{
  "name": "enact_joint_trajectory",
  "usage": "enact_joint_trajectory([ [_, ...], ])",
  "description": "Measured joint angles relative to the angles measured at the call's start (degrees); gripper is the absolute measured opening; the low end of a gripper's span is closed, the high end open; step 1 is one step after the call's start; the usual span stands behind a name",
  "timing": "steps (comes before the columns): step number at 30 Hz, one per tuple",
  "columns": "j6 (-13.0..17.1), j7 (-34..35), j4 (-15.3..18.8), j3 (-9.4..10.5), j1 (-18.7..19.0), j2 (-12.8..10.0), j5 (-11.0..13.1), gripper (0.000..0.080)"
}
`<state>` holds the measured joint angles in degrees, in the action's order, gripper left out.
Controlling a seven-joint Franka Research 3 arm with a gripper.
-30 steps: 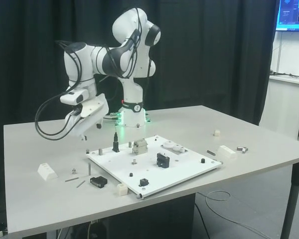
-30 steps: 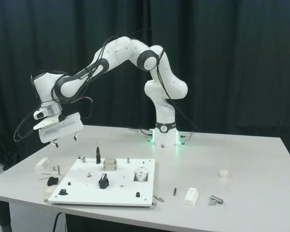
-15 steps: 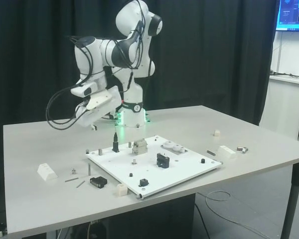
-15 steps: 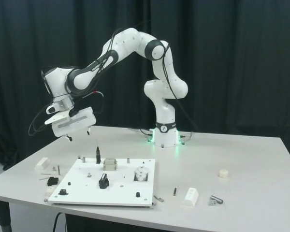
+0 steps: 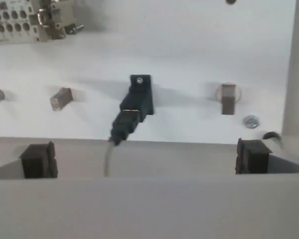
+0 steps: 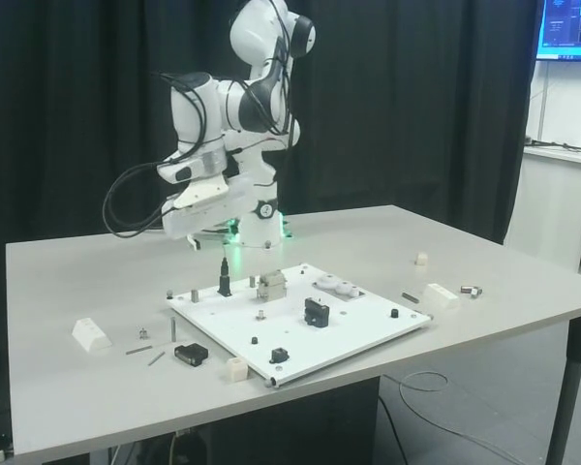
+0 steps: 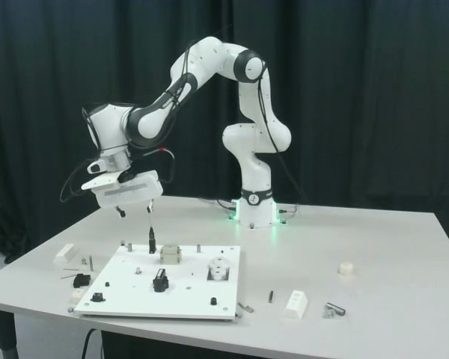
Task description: Remove USB.
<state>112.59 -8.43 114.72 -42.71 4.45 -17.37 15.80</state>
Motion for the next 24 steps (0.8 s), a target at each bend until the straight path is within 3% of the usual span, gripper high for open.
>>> enact_joint_trajectory([
  [9, 4.34, 7.76, 4.42, 0.00, 2.14, 2.27, -2.14, 0.0800],
  [24, 12.47, 11.26, 10.86, 0.00, 3.83, 3.65, -5.71, 0.0800],
])
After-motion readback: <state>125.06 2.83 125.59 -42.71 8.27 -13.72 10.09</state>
